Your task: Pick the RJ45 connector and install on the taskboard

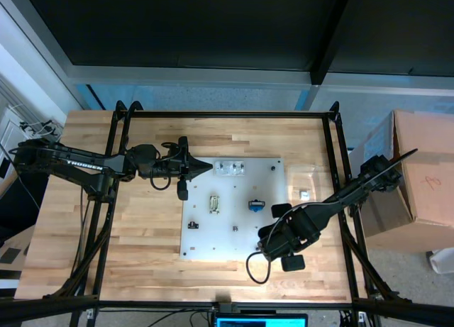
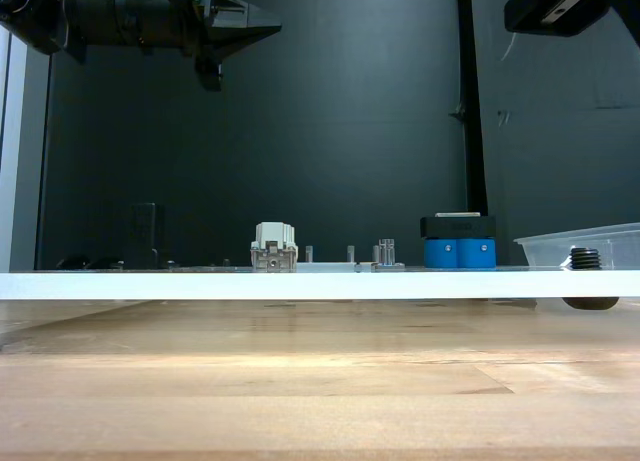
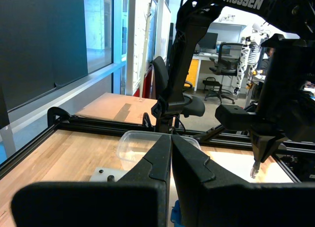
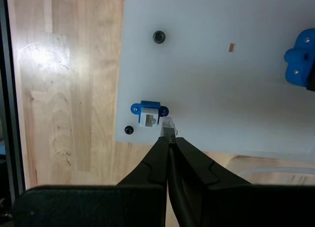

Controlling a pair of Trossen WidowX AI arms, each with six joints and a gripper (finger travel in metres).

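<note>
The RJ45 connector [image 4: 168, 126], a clear plug on a black cable, is pinched at the tips of my right gripper [image 4: 169, 138], which is shut on it. It hangs over the white taskboard [image 4: 221, 89], just beside a blue RJ45 jack [image 4: 149, 116] near the board's corner, and is clear of the jack's opening. The low view shows the right gripper well above the board. My left gripper [image 1: 204, 167] hovers high over the board's far left edge. Its fingers [image 3: 162, 158] are shut with nothing between them.
The board carries a grey connector block [image 1: 213, 203] and a blue mount [image 1: 255, 205]. A clear plastic tray [image 1: 305, 181] lies to the right of the board. A cardboard box [image 1: 418, 178] stands off the table's right side. Black frame rails [image 1: 227, 114] ring the table.
</note>
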